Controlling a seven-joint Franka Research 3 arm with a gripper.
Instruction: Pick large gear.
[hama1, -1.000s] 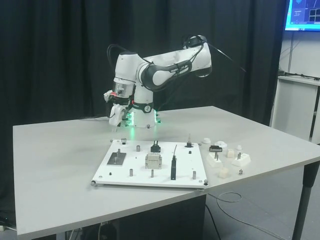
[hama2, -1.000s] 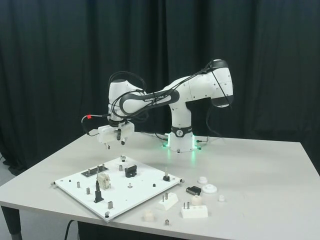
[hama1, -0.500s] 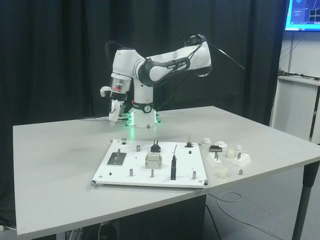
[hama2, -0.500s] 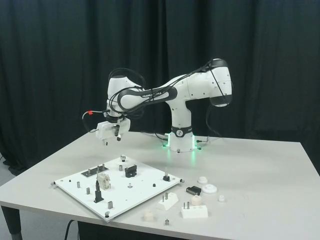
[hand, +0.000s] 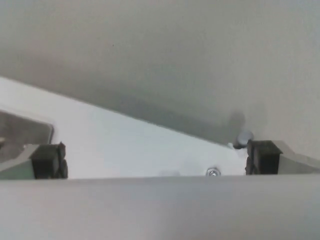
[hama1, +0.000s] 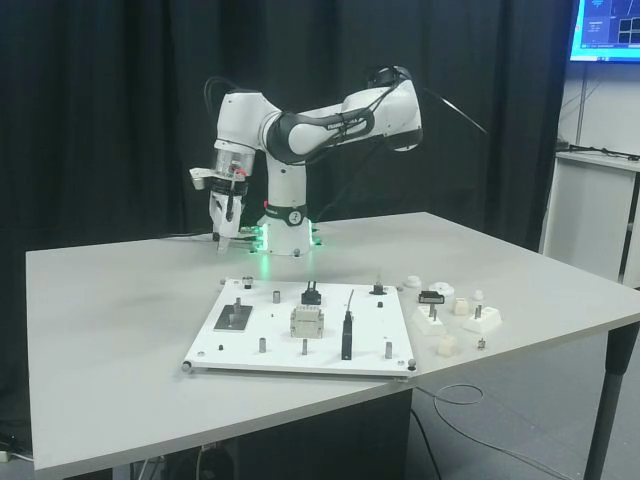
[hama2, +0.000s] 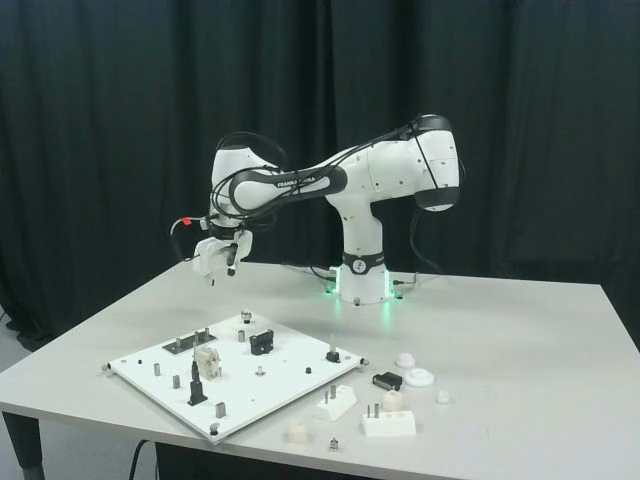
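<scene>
The large gear (hama2: 418, 377) is a white disc lying on the grey table to the right of the white board (hama2: 290, 385); it also shows in the first room view (hama1: 441, 291). My gripper (hama1: 222, 232) hangs high above the table's back left, past the board's far corner and far from the gear (hama2: 218, 275). In the wrist view the gripper (hand: 155, 160) is open, its black fingertips (hand: 48, 161) wide apart with nothing between them. Below them lie a corner of the board (hand: 140, 150) and bare table. The gear is not in the wrist view.
The board (hama1: 330, 335) carries several pegs, a black connector and a grey plate (hama1: 236, 317). Beside the gear lie a smaller white gear (hama2: 405, 360), a black plug (hama2: 384, 381) and white blocks (hama2: 388, 424). The arm's base (hama2: 362, 285) glows green behind.
The arm has swung the gripper up and toward the table's back left, away from the board, and the wrist has turned.
</scene>
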